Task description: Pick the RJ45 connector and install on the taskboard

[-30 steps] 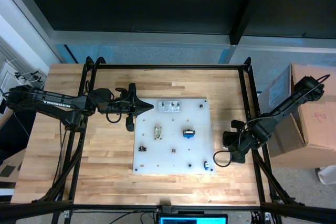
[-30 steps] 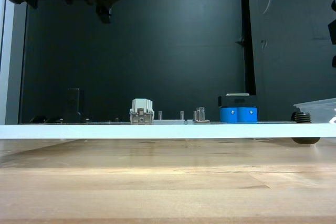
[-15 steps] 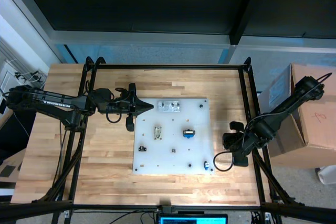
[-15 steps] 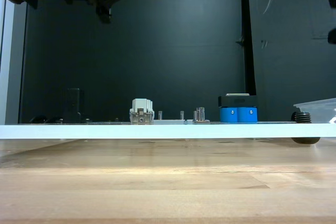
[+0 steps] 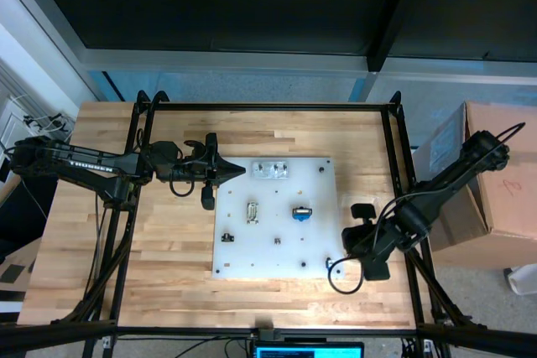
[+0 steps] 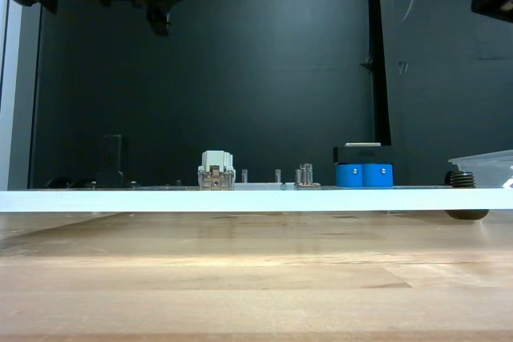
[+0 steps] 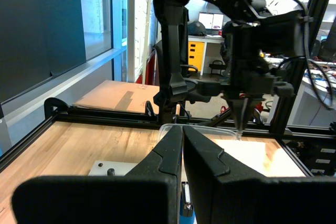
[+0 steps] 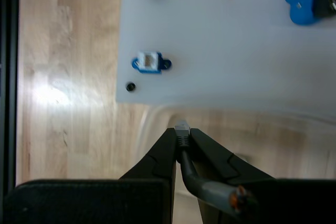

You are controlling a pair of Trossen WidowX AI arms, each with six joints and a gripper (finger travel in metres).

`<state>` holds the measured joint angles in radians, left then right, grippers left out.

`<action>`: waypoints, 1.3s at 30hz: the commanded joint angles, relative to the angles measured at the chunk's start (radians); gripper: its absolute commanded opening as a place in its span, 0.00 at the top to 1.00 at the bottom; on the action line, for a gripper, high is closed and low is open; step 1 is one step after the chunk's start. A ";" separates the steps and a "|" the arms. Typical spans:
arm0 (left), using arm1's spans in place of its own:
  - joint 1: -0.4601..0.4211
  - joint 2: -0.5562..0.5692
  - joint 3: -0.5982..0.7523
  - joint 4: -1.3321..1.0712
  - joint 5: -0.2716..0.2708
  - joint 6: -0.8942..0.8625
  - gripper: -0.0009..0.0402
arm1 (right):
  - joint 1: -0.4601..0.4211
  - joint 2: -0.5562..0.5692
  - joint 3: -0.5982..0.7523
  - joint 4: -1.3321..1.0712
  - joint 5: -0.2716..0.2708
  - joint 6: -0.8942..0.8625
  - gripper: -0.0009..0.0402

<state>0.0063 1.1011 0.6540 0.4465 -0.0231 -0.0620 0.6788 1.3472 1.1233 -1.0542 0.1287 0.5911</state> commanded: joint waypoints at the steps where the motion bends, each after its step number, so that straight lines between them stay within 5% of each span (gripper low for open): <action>1: 0.000 0.000 0.000 0.000 0.000 0.000 0.98 | -0.005 0.048 0.034 0.000 -0.002 0.003 0.98; 20: 0.000 0.000 0.000 0.000 0.000 0.000 0.98 | -0.019 0.267 0.145 0.052 -0.016 -0.002 0.98; 39: 0.000 0.000 0.000 0.000 0.000 0.000 0.98 | -0.027 0.299 0.142 0.076 0.002 -0.018 0.98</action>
